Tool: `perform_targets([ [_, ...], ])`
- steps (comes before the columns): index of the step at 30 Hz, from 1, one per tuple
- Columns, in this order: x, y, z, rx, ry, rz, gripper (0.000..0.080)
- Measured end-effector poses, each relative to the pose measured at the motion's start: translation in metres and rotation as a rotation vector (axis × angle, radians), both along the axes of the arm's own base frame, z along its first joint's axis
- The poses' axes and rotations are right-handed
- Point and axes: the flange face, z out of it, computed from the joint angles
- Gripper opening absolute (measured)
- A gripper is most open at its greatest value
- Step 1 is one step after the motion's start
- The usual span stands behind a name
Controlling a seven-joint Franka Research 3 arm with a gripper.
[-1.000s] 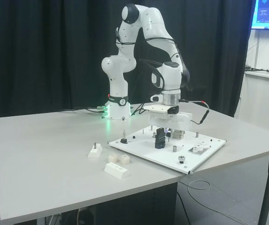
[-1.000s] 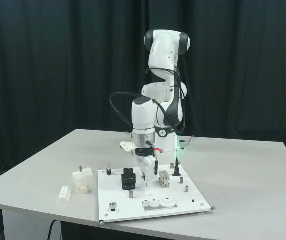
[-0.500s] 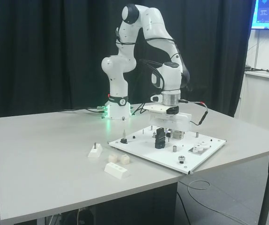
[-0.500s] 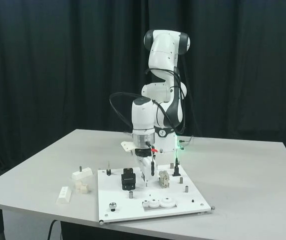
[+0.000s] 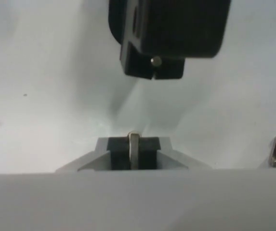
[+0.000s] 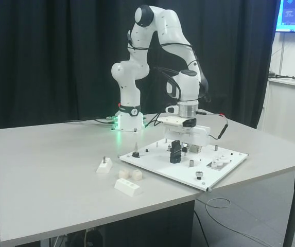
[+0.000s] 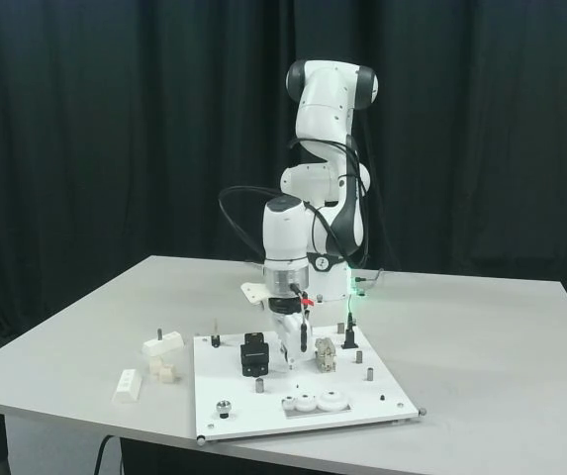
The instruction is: Insert square peg 1.
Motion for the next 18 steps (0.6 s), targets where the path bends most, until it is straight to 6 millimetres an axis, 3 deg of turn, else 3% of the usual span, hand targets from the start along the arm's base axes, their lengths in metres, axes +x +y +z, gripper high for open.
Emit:
perform_targets([
  [7,0.001,0.001,0.001,0.001,-0.003,-0.016,0.0033],
  [8,0.002,0.002,0.001,0.001,-0.006,-0.019,0.0143],
  [13,0.006,0.002,0.006,0.001,-0.021,-0.036,0.0143],
  [14,0.007,0.002,0.007,0.002,-0.024,-0.04,0.0531],
  [18,0.012,0.002,0.013,0.004,-0.034,-0.047,0.0531],
])
